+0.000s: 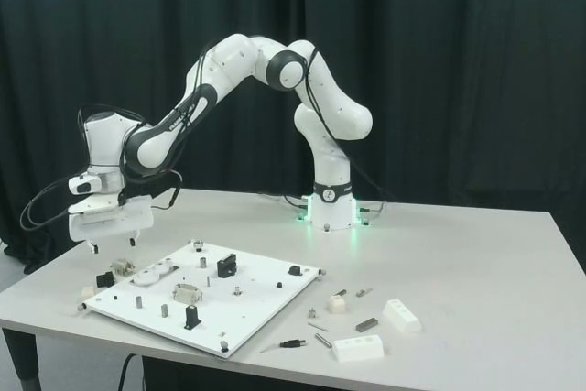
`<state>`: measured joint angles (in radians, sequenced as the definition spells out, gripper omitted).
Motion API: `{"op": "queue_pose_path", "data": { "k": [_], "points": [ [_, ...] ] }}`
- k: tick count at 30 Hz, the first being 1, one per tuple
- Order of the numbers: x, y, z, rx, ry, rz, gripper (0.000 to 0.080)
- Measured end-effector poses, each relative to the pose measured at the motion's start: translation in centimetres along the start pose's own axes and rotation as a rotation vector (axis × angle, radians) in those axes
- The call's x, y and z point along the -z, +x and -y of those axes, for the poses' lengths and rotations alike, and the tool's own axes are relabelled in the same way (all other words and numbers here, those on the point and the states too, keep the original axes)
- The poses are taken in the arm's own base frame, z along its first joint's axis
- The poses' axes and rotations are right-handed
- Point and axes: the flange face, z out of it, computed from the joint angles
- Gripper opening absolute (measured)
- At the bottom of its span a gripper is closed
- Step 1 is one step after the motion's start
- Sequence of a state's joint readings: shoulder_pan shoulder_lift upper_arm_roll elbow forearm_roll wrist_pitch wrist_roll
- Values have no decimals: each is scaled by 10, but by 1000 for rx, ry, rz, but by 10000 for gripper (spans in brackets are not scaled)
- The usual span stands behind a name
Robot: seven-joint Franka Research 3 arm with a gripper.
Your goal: Remove square peg 1.
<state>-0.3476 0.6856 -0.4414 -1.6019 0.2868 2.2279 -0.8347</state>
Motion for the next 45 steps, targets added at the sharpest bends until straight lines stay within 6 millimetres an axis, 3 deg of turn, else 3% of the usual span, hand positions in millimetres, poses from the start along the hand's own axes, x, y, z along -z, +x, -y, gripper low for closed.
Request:
{"op": "queue_pose_path", "data": {
  "k": [11,23,45],
  "points": [
    [20,11,23,-140,73,0,800],
    [39,29,65,-394,150,23,800],
    [44,42,148,-898,139,105,800]
  ]
}}
